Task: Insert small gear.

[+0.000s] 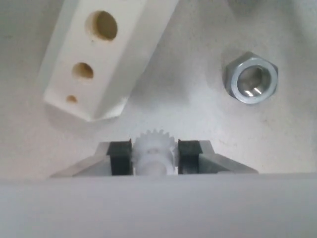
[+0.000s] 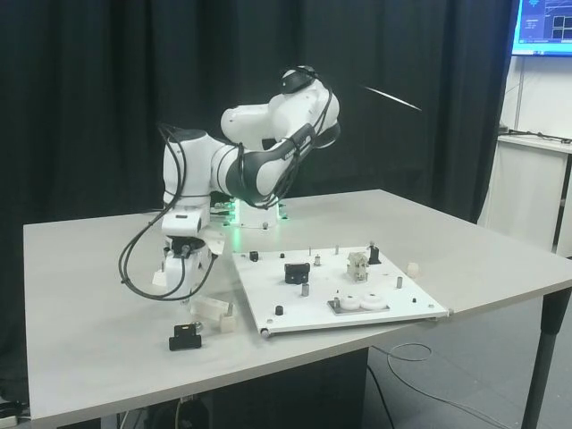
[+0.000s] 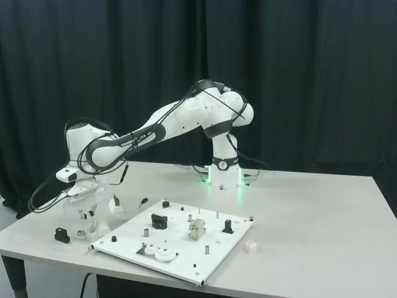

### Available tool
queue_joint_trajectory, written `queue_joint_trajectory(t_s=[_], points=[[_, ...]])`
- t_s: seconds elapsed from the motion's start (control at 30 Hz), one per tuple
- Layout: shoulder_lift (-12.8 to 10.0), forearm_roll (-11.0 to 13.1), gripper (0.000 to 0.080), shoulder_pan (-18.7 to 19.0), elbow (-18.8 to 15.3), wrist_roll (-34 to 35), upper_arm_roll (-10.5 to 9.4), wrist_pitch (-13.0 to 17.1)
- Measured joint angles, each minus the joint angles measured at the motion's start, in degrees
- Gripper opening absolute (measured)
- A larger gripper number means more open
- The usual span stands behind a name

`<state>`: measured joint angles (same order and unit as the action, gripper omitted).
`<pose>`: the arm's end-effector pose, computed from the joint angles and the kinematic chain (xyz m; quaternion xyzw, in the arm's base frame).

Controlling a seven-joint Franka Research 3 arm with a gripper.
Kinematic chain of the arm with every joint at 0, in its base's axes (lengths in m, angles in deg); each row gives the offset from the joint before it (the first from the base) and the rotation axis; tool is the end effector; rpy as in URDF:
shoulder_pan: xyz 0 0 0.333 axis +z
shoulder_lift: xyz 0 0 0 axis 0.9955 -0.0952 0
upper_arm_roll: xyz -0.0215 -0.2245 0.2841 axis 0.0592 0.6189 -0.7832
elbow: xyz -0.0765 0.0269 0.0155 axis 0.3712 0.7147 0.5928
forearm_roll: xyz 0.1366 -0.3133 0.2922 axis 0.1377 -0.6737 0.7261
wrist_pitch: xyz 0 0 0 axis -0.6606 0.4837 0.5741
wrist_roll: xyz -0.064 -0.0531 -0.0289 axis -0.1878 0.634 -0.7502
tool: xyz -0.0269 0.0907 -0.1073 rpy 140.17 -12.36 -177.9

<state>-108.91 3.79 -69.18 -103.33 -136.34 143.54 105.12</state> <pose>0.6116 -0.4417 0.1765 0.9859 0.1664 -0.0160 0.0109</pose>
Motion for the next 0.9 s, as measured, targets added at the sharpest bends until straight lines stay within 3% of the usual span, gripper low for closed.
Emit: queue_joint_trajectory(t_s=[0.37,0.9], points=[[0.1,0.0,0.0193,0.9,0.1,0.1,2.71,-3.4],[0.1,0.7,0.0193,2.0,0.5,1.3,3.13,-4.3]])
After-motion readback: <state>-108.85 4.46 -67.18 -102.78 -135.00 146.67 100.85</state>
